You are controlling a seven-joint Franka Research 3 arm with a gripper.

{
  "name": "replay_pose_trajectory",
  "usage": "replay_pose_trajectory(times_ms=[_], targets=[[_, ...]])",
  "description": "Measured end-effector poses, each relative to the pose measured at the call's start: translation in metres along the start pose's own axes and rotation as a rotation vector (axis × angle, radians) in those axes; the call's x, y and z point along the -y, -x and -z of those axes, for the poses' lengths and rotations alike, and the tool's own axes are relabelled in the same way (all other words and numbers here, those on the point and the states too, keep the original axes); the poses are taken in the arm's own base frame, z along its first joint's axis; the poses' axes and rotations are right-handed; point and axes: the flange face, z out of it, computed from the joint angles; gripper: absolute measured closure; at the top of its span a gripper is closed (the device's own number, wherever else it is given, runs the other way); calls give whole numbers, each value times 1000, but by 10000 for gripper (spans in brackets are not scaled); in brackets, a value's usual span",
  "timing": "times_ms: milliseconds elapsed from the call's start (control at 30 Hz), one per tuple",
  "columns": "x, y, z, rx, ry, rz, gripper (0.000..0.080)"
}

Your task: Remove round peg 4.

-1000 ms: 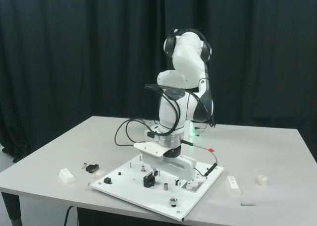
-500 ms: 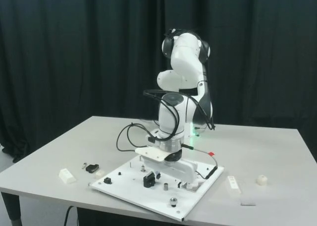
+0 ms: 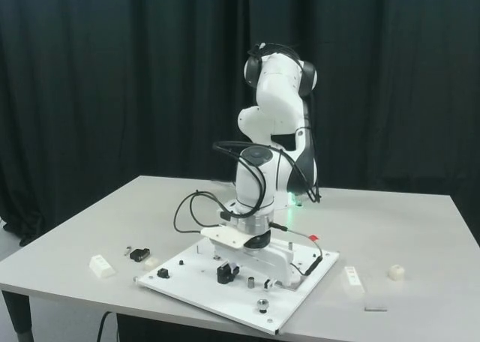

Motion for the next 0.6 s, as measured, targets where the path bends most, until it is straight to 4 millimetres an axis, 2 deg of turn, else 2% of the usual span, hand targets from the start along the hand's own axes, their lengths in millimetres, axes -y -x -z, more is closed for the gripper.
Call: replay_pose_trajectory(times_ms=[600], targets=[[-1,6,-1,32,-18,-7,3]])
